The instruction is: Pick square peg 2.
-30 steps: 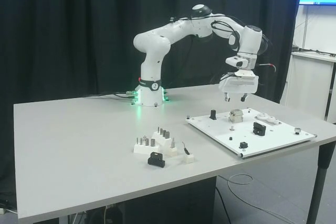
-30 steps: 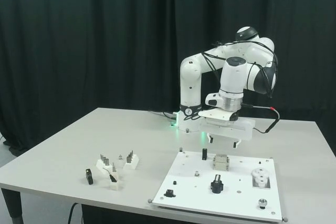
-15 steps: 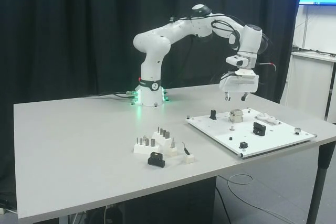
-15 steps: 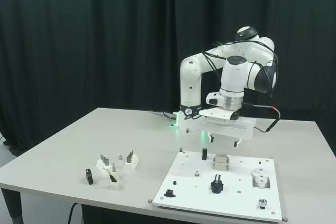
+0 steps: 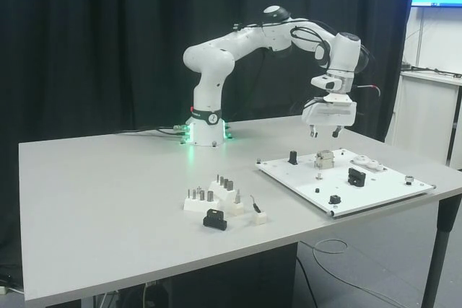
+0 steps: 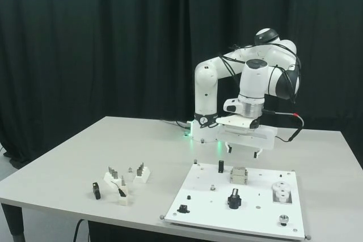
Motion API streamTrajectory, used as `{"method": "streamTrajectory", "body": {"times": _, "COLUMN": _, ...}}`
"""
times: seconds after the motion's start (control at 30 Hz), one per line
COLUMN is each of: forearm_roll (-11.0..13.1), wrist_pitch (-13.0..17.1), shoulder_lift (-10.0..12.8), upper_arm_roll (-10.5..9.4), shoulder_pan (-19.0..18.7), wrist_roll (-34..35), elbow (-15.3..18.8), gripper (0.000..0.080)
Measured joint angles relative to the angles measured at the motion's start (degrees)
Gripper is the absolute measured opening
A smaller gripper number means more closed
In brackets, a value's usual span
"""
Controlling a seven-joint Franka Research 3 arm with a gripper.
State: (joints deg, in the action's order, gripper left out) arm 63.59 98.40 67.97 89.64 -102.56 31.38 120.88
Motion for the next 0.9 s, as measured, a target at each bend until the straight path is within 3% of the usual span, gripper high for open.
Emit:
{"method": "streamTrajectory", "body": {"times": 0.43, "forearm_roll": -0.3, "wrist_pitch": 0.0, "shoulder_lift": 0.0, "upper_arm_roll": 0.11, "shoulder_pan": -0.1, "wrist_roll": 0.0, "elbow": 0.0, "gripper": 0.0800}}
{"method": "streamTrajectory", "body": {"times": 0.9, "forearm_roll": -4.3, "wrist_pitch": 1.2, "shoulder_lift": 0.0, "upper_arm_roll": 0.55, "shoulder_pan": -1.2, "wrist_roll": -0.1, "elbow": -0.1, "gripper": 0.0800}}
